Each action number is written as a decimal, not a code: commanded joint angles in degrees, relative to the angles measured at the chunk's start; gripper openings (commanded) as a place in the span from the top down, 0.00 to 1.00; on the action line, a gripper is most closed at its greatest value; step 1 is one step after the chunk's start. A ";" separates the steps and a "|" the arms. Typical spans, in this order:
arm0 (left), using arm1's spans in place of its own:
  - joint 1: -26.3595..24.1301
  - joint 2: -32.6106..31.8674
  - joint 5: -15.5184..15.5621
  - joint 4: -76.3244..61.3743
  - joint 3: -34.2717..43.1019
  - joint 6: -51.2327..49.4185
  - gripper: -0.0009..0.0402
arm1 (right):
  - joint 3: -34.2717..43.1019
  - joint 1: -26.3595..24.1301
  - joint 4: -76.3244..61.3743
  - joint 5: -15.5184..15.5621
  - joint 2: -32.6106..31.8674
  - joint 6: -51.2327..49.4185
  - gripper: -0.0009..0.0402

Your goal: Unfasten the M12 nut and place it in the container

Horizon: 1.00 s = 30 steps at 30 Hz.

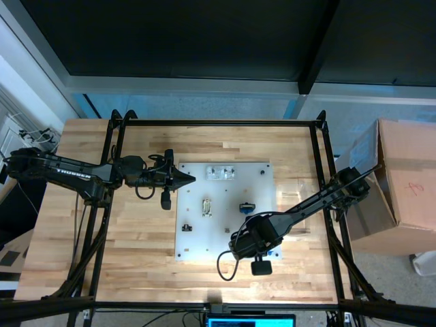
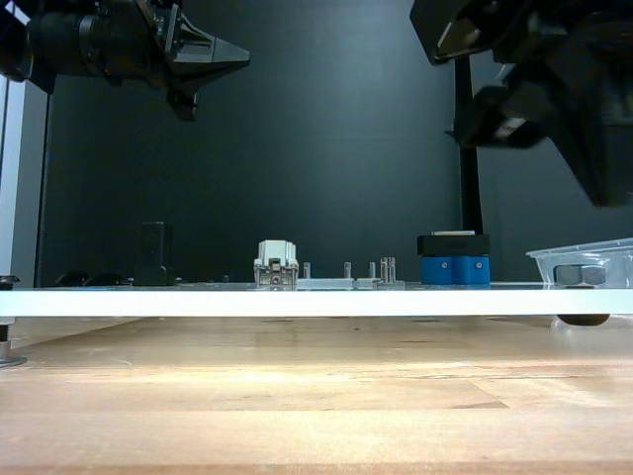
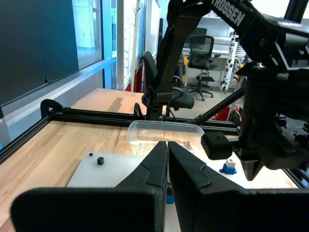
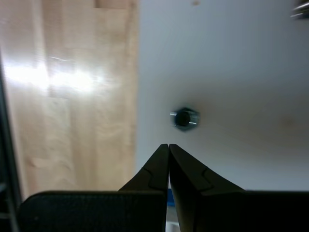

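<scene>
Unscrewing step | small silver nut point(image 4: 194, 116) on its black stud point(image 4: 182, 119) | right gripper point(image 4: 168, 146) raised above it, fingers closed empty | left gripper point(image 1: 189, 179) high over white board's point(image 1: 194, 238) left edge, fingers closed | next: open, straddle nut

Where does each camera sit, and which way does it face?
High: above near edge, looking down on white board; left arm, right arm show.
Low: table-top height, level along board; left hand aloft.
Left wrist: along shut left hand toward clear container.
Right wrist: down past shut right hand onto silver nut on its stud.
Shared: container, low and left wrist.
</scene>
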<state>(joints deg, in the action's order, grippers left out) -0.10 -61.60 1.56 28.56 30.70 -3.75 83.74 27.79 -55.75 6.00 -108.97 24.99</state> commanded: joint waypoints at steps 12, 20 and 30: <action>0.02 0.00 0.00 0.02 0.02 0.00 0.98 | -5.73 0.46 7.21 -0.44 -0.22 1.53 0.98; 0.00 0.00 -0.02 0.02 0.02 0.00 0.98 | -4.28 0.22 -0.79 -17.99 0.66 4.90 0.98; 0.02 0.00 -0.02 0.02 0.02 0.00 0.98 | -3.04 0.09 -2.43 -8.70 1.95 4.50 0.98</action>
<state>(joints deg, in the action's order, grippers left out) -0.10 -61.60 1.56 28.58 30.70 -3.77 80.68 27.88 -58.72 -5.89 -106.98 29.63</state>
